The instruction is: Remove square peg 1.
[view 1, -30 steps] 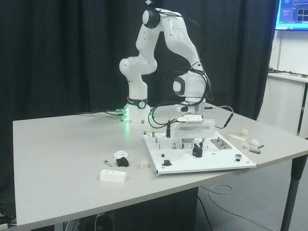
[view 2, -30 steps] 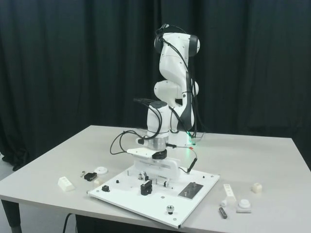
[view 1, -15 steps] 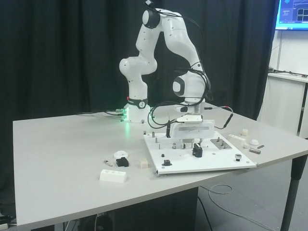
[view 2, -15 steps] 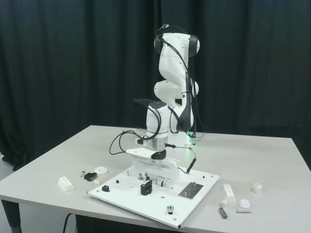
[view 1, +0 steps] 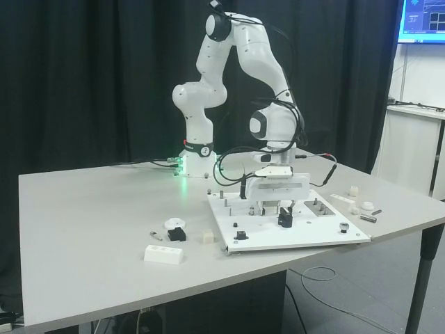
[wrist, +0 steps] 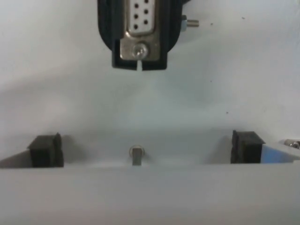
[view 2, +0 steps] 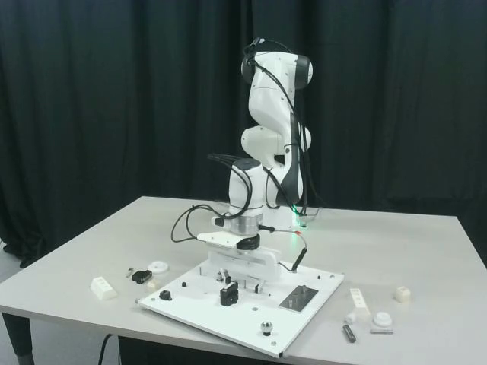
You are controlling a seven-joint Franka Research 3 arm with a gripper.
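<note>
No legible txt/labels/nos. anywhere; wall screen (view 1: 422, 21) shows graphics too small to read.

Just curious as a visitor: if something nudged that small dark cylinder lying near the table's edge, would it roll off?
Probably it would roll: the cylinder lies on its side on the flat table. It looks small, likely light.
</note>
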